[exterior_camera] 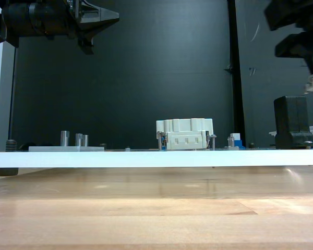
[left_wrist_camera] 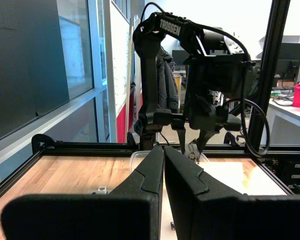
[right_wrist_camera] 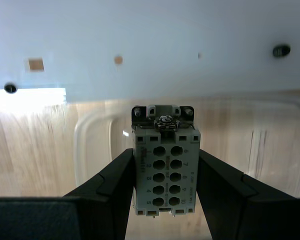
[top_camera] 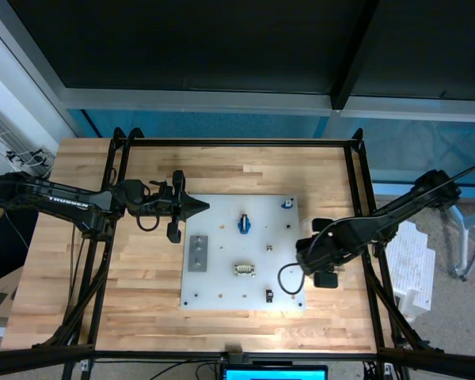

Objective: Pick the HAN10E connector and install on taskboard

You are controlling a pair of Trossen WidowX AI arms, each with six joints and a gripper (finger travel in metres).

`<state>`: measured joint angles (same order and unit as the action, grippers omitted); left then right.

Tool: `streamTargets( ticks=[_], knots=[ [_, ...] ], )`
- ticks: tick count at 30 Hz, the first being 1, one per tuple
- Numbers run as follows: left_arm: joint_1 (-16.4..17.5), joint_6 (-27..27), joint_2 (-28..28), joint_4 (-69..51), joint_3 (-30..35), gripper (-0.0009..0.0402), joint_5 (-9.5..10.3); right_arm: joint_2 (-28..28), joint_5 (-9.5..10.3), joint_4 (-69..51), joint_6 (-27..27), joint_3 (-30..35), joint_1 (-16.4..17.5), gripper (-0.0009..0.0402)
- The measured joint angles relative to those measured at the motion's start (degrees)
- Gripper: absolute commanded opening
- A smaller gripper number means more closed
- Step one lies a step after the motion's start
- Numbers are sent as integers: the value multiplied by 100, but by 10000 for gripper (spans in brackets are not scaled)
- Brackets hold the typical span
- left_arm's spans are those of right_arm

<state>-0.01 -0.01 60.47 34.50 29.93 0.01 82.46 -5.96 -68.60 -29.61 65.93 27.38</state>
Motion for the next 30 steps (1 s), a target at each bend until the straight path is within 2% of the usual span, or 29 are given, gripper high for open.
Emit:
streamTargets(
  ticks=[15, 19, 24, 30],
  knots=[
    [0, 0, 0, -2, 0, 1, 0, 1563, 2, -17, 564, 1709, -595, 35],
    [0, 0, 0, -2, 2, 1, 0, 1932, 17, -20, 658, 2098, -640, 35],
    [0, 0, 0, 0, 2, 1, 0, 2354, 144, -17, 791, 2568, -693, 35],
    [0, 0, 0, -2, 0, 1, 0, 2826, 166, -44, 920, 3126, -804, 35]
  ],
)
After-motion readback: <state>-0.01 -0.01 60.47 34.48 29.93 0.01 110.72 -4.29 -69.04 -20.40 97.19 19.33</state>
